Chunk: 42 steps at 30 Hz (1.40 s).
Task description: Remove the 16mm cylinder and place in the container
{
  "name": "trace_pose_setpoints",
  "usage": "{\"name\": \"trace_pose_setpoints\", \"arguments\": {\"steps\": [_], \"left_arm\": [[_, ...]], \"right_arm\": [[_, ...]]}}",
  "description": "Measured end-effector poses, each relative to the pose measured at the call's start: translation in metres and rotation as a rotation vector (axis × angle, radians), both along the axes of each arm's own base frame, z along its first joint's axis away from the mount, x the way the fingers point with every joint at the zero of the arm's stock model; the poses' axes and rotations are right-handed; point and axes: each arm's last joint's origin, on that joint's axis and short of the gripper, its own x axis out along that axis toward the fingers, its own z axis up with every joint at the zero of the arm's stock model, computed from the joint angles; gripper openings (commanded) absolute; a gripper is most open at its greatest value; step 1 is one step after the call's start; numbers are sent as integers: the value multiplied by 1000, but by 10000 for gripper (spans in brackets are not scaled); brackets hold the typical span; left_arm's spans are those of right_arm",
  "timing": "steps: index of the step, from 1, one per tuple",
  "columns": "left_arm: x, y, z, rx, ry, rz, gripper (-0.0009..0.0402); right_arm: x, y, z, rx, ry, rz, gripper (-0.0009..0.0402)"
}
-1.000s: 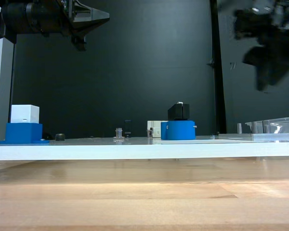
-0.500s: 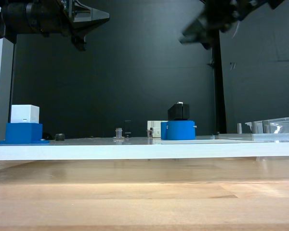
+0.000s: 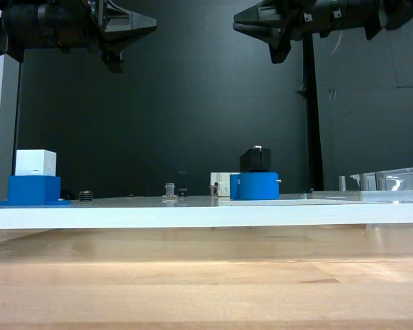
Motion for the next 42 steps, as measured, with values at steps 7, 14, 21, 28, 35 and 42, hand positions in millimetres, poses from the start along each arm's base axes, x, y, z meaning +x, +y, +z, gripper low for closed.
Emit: {"name": "trace_pose_setpoints", "arguments": {"steps": [7,14,21,28,35,42], "left_arm": [[0,0,0,0,0,0,0],[0,0,0,0,0,0,0],[0,0,0,0,0,0,0],[0,0,0,0,1,0,0],[0,0,0,0,0,0,0],[0,0,0,0,0,0,0]], "right_arm": [[-6,-3,-18,1,-66,-11,1],[-8,-11,-23,50,-65,32,-1],[-8,-10,-23,33,-65,32,0],[-7,-1,-23,18,-62,30,0],[-7,4,-23,2,-61,36,0],[-7,4,-23,0,-61,38,0]]}}
